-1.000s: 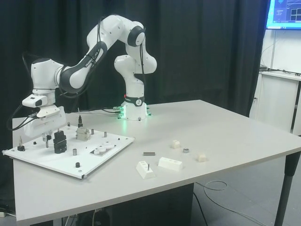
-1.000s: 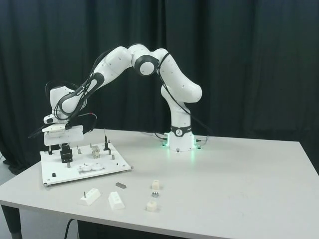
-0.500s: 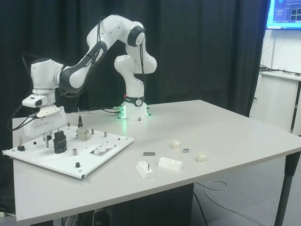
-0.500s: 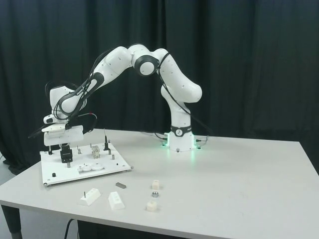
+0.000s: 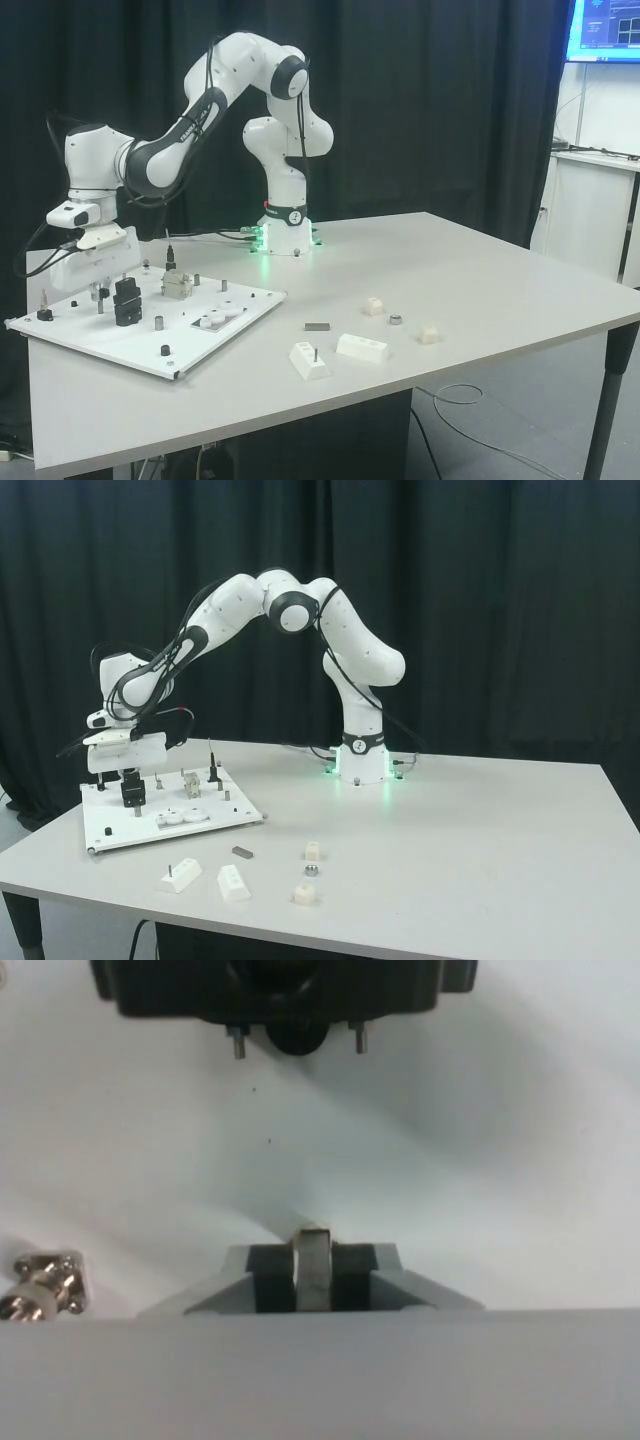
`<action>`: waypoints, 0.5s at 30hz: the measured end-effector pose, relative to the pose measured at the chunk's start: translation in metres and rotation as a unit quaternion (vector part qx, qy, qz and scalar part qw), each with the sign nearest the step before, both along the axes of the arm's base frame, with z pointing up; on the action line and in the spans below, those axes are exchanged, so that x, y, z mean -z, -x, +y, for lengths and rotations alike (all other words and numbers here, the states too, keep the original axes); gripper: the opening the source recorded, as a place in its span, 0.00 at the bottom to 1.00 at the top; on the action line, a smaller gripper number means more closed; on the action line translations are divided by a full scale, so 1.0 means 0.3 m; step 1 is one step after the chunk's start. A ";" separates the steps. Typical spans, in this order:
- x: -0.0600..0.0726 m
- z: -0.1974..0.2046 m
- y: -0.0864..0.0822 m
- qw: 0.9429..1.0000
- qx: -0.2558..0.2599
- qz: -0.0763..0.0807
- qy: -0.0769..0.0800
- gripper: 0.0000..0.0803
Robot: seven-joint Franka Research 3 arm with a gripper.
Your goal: Insert square peg 2.
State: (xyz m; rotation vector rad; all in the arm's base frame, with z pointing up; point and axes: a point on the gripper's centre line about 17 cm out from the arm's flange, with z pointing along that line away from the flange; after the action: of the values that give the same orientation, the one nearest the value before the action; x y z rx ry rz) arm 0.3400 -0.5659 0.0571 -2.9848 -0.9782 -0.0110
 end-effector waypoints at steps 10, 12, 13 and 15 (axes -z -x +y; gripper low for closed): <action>0.026 -0.007 0.007 1.000 -0.009 0.006 0.000 0.09; 0.029 -0.009 0.008 1.000 -0.009 0.007 0.000 0.09; 0.030 -0.009 0.008 1.000 -0.010 0.007 0.000 0.09; 0.030 -0.009 0.008 1.000 -0.010 0.007 0.000 0.09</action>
State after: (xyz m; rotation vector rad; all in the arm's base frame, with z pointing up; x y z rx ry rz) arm 0.3376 -0.5685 0.0482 -2.9712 -1.0067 0.0099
